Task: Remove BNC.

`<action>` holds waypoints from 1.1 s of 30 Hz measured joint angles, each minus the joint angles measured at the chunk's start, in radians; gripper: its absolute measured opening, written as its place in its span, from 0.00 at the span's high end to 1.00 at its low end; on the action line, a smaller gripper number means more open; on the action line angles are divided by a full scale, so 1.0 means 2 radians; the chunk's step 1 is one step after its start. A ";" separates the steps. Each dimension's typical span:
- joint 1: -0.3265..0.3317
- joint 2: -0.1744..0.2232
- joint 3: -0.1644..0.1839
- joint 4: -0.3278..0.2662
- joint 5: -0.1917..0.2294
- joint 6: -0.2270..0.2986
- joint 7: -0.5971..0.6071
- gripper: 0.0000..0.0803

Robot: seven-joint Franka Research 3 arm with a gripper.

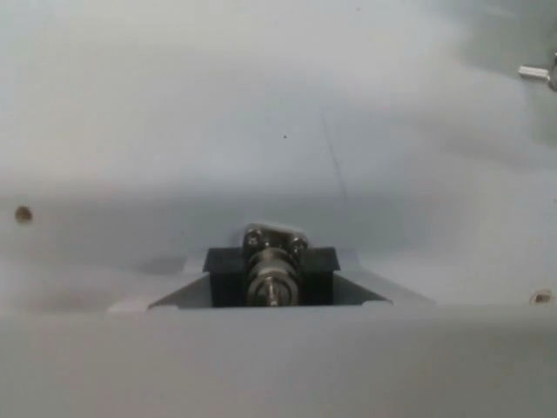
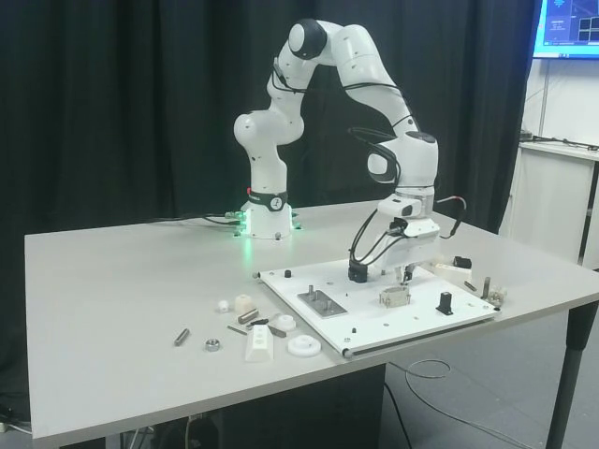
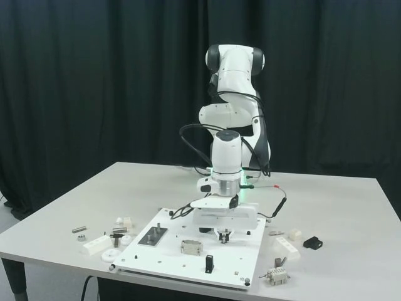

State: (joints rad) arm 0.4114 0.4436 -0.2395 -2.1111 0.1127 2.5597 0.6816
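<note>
I'm hovering the gripper [image 3: 223, 236] low over the BNC [image 1: 272, 277], which is sitting in its black mount [image 1: 224, 275] on the white board [image 3: 168, 254], lining up straight above since it's coming out upward, though honestly I can't tell how far the pincer's spread.

black curtain [image 2: 140, 103] behind (monitor [image 2: 567, 28] lit).
</note>
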 joint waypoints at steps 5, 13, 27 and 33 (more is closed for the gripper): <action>0.000 0.000 0.000 0.000 0.001 0.000 -0.018 0.85; -0.001 0.000 0.000 0.000 0.004 0.000 -0.046 0.85; -0.002 0.000 0.000 0.000 0.013 0.000 -0.109 0.85; -0.002 0.000 0.000 0.000 0.013 -0.001 -0.134 0.85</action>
State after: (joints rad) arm 0.4076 0.4437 -0.2390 -2.1106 0.1397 2.5580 0.4131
